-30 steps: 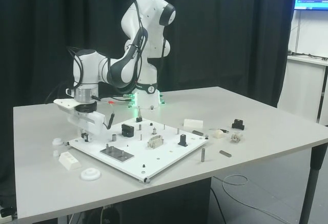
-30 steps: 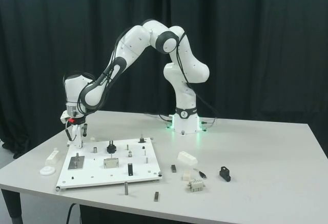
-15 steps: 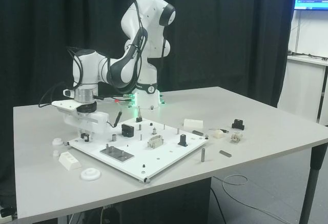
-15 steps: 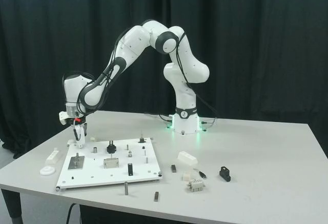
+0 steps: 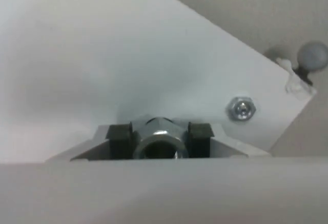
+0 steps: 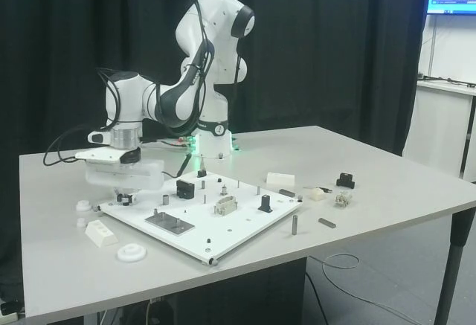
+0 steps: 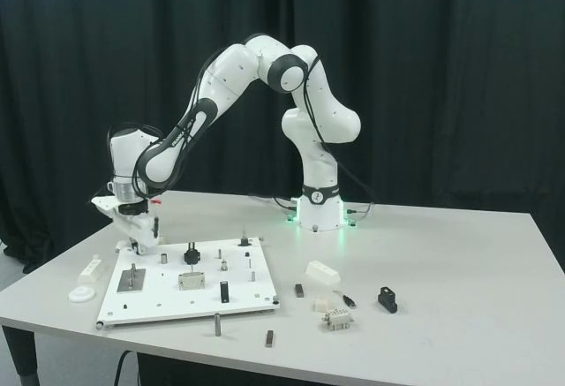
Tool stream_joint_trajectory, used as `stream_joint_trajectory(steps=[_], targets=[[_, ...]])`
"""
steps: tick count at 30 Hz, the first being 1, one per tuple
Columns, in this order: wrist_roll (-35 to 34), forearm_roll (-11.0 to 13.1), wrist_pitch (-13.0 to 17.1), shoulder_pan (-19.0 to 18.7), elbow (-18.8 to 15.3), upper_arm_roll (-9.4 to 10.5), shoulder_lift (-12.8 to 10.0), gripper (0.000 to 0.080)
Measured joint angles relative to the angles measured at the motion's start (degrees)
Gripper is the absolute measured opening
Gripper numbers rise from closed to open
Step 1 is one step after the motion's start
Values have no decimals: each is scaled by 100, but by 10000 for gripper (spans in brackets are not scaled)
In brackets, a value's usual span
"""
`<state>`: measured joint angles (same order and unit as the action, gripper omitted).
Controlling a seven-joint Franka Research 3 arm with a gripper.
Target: Remove bolt 4.
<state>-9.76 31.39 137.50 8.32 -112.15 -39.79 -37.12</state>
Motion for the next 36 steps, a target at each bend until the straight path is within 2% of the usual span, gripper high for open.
stream_joint_trajectory(steps=[17, 22, 36], targets=[[2390, 13, -7, -2, -10, 3, 13, 229], [3431, 24, -8, -1, -18, 4, 19, 229], [5522, 315, -51, 58, -45, 3, 50, 229]])
